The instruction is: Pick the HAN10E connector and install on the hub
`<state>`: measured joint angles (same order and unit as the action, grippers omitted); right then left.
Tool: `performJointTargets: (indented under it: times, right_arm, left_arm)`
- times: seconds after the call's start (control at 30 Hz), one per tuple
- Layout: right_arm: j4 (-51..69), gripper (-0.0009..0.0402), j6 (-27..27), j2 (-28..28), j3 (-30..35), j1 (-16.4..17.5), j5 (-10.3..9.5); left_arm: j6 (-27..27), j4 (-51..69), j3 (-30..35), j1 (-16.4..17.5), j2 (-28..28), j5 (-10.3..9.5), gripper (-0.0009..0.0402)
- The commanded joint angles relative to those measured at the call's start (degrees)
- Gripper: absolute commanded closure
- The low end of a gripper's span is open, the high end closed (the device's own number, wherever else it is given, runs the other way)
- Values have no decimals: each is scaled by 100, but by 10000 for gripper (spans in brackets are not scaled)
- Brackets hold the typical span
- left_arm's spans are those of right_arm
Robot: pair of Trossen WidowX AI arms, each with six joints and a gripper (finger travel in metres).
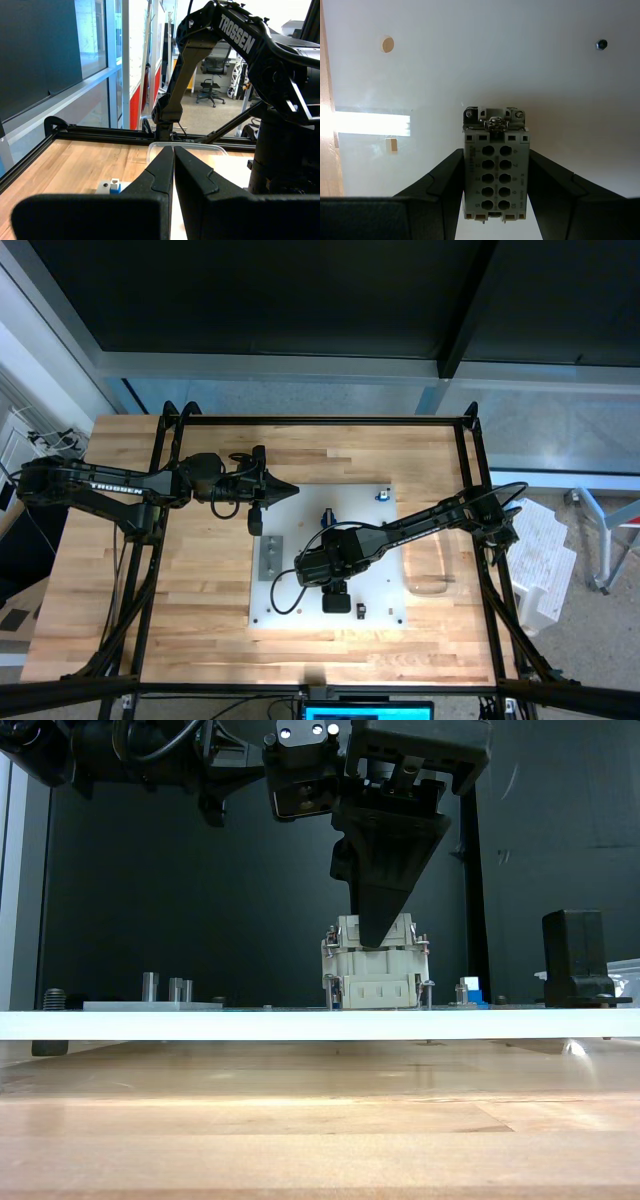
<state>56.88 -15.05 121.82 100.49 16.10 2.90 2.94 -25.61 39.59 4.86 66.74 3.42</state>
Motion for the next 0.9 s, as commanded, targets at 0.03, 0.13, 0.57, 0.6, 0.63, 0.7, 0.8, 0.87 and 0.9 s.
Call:
performJointTargets:
  times: [0.03, 0.13, 0.57, 0.6, 0.63, 0.7, 0.8, 0.87, 0.9]
  right_arm:
    - [-9, 330, 4, 31, -17, -4, 9]
    - [-7, 330, 2, 15, -17, -7, 15]
    - [-24, 265, -2, -140, -17, -9, 61]
    - [-24, 256, -4, -164, -17, -9, 63]
    - [-22, 246, -2, -199, -17, -11, 63]
    - [-24, 224, -7, -260, -17, -9, 63]
    - [-22, 190, -7, -323, -17, -9, 61]
    - [-20, 167, -13, -354, -20, -9, 61]
    - [-22, 154, -31, -363, -20, -9, 61]
  left_arm:
    - [0, 0, 0, 2, 0, 2, 393]
    - [0, 2, 0, 2, 0, 0, 393]
    - [0, 2, 0, 0, 0, 2, 393]
    - [0, 2, 0, 0, 0, 2, 393]
    - [0, 2, 0, 2, 0, 2, 393]
    - [0, 2, 0, 0, 0, 2, 393]
    - [0, 4, 0, 0, 0, 2, 393]
    - [0, 2, 0, 2, 0, 0, 393]
    - [0, 2, 0, 0, 0, 2, 393]
